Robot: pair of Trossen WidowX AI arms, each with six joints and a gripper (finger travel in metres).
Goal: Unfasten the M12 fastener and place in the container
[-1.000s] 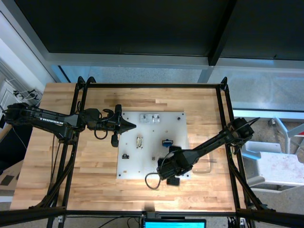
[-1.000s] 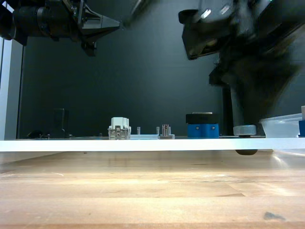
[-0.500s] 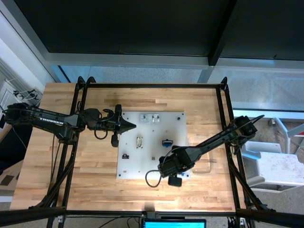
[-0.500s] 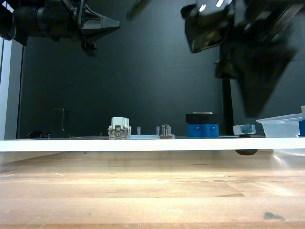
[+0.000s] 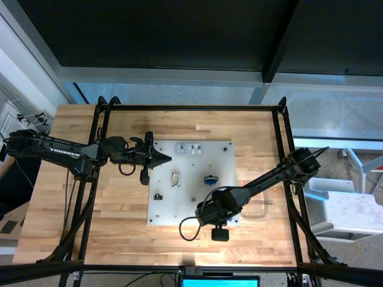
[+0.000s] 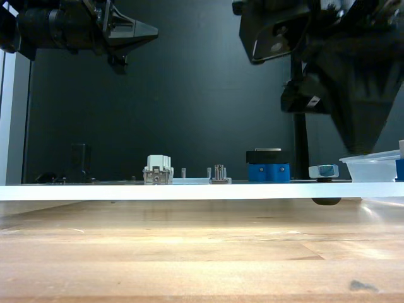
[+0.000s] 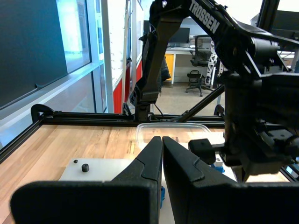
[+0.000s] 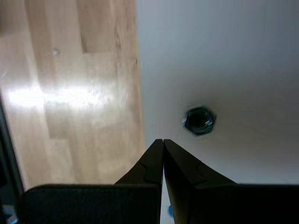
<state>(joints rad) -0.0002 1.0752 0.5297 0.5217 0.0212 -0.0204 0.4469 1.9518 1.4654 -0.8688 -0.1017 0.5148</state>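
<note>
**A:** High view. The left gripper (image 5: 167,158) hangs over the left edge of the flat white rectangular board (image 5: 167,209). Claw state?

**B:** Not readable from above. Left wrist view settles it: the two black fingers lie pressed together along their length, with nothing between them.

**A:** Where is the small silver hexagonal nut?

**B:** In the high view the right arm covers that part of the board. In the low view the small silver hexagonal nut (image 6: 323,170) sits raised just off the board on a short dark base, so it is on its stud near the board's right end. From that level it seems to touch the shallow clear plastic rectangular tray (image 6: 372,168). The right wrist view looks straight down and shows the nut on white board surface, not in the tray.

**A:** And the right gripper?

**B:** Low view: the right gripper (image 6: 363,142) hangs above the board, up and to the right of the nut and apart from it. Its tip shows above the tray's rim, though depth cannot be judged there. Right wrist view: the fingers are closed tip to tip and grip nothing. The nut lies near the tips without touching them.
</note>
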